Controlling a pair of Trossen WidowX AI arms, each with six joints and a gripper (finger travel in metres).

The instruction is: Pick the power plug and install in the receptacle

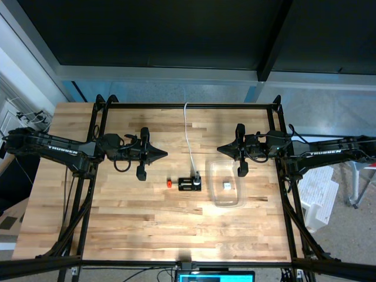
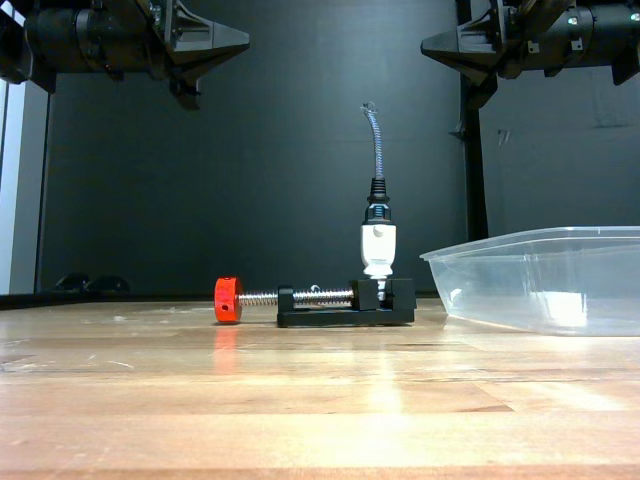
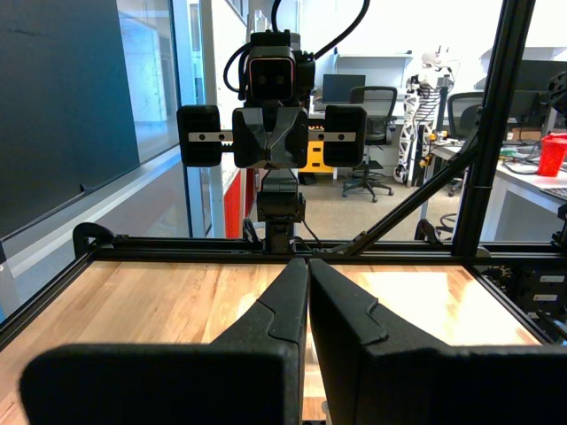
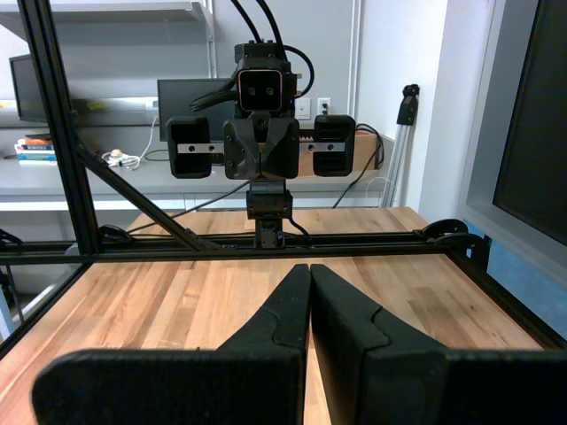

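Black wedge-tipped left pincer (image 1: 163,154), right pincer (image 1: 220,149)

Left gripper (image 2: 243,42) and right gripper (image 2: 427,44) cropped by low view's top edge, tray (image 2: 520,262) cut off at right, power plug too small to be discerned

Left gripper (image 1: 165,154) and right gripper (image 1: 220,149) held high, tips closed, facing across open air. Below that gap, in the way: vise (image 2: 345,301) gripping upright receptacle (image 2: 378,247), cable (image 1: 188,135) rising from it; clear tray (image 2: 480,275) just beside.
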